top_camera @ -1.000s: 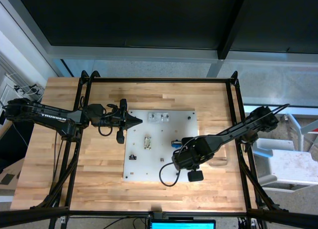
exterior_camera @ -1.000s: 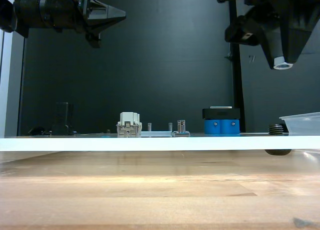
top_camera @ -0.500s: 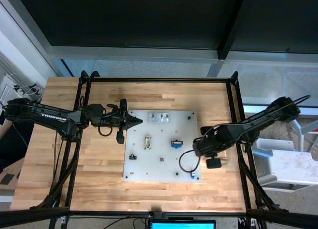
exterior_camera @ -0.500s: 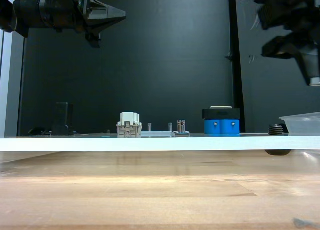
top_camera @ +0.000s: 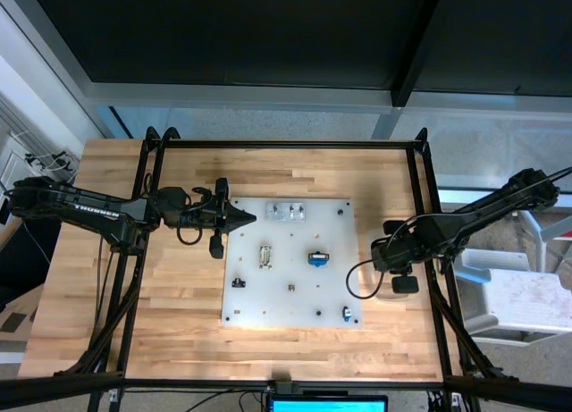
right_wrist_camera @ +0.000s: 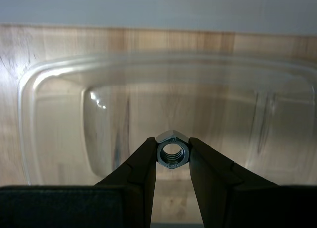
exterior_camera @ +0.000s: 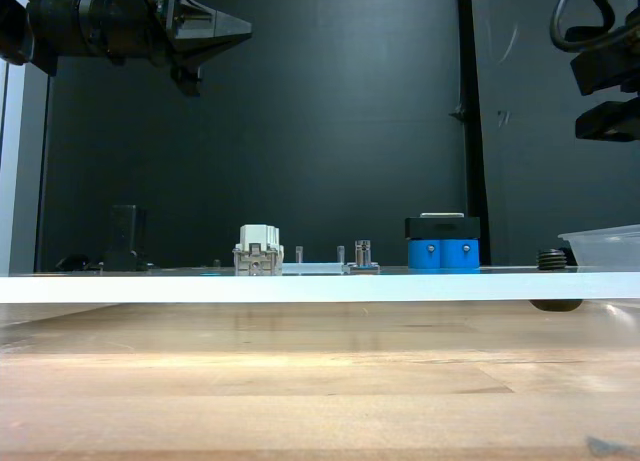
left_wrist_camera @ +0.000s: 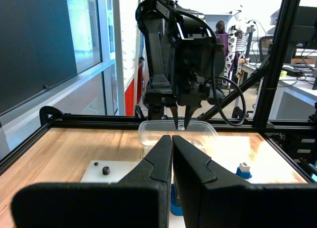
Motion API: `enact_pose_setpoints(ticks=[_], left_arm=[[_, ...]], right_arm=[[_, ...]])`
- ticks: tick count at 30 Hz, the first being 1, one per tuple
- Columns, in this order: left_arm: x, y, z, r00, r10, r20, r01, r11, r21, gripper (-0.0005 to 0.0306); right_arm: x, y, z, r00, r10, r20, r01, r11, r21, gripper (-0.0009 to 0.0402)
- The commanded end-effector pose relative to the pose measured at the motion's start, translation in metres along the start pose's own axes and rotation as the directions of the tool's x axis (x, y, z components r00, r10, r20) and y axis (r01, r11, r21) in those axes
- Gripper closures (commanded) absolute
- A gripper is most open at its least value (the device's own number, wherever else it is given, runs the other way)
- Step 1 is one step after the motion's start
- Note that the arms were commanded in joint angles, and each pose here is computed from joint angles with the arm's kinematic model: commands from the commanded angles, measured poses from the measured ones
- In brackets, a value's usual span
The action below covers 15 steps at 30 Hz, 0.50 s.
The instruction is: Unfasten the M12 fastener and place in the container
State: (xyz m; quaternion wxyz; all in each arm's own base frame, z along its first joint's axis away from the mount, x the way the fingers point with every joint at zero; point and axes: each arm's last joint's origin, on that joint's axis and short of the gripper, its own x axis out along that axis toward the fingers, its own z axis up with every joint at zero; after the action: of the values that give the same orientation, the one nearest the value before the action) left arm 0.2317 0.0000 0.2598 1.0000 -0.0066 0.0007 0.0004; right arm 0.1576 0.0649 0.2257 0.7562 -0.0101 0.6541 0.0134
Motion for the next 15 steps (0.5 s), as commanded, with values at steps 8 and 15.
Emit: enact_pose_setpoints(ticks=[8,15], left_arm=[[0.0000,0.0001,0.0001,1.000,0.000,0.000,0.000,1.000,0.000,0.0300],[0.0000,0.0001,0.0001,1.000,0.000,0.000,0.000,1.000,0.000,0.0300]], right_arm=[[0.0036,-0.0044,-0.0150,1.000,-0.003,-0.007,0.003,1.000,-0.010,0.0365],[0.0040,-0.0040,-0.0155,1.000,0.001,-0.008,-0.001,1.000,-0.015,0.0365]])
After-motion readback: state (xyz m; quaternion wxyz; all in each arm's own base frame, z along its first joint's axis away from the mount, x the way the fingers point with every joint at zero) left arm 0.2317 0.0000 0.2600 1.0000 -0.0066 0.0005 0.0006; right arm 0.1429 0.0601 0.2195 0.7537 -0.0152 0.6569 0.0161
